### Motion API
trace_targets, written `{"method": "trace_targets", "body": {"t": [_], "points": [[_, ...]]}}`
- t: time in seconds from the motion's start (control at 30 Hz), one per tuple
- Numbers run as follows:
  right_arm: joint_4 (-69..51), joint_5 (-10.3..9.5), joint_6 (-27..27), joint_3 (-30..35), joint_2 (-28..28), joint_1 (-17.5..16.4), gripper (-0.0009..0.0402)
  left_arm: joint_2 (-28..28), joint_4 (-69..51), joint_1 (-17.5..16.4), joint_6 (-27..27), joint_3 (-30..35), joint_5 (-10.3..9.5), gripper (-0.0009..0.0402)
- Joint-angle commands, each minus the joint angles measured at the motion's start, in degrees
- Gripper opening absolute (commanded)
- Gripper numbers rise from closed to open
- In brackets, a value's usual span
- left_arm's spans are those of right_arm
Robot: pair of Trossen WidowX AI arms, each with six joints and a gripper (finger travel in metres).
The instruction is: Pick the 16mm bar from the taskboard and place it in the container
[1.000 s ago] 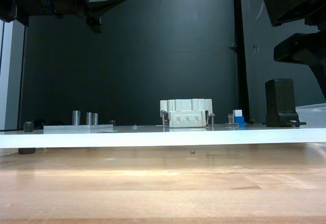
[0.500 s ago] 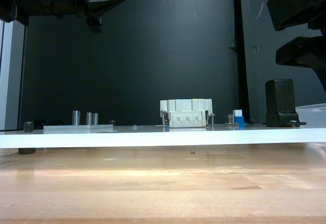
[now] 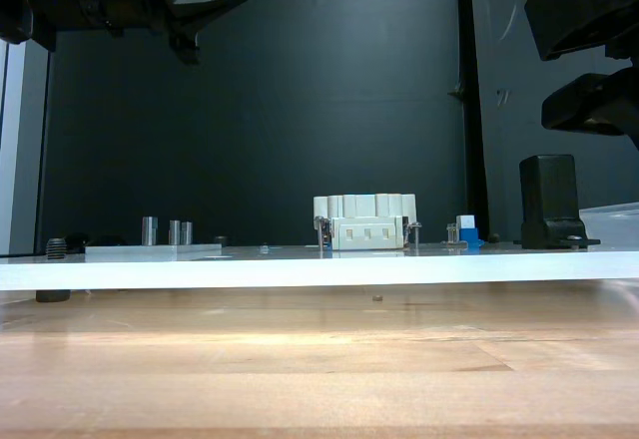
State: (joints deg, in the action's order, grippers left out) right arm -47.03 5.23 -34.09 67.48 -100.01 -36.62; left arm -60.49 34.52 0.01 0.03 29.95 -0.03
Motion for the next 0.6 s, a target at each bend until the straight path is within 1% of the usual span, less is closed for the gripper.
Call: {"method": "trace_targets", "body": {"t": [0.03,0.3,0.6], "points": [[0.13,-0.31,0.00,0.04,0.00,-0.02,0.0078,0.00,0.02,0.00,-0.02,0.00,0.00,0.0000],[0.35,-0.33,0.00,0.04,0.02,-0.09,0.0044,0.00,0.02,0.00,-0.02,0.00,0.02,0.0000],[0.44,-0.35,-0.02,0.07,1.18,-0.13,0.0039,0.00,0.02,0.00,-0.02,0.00,0.02,0.0000]]}}
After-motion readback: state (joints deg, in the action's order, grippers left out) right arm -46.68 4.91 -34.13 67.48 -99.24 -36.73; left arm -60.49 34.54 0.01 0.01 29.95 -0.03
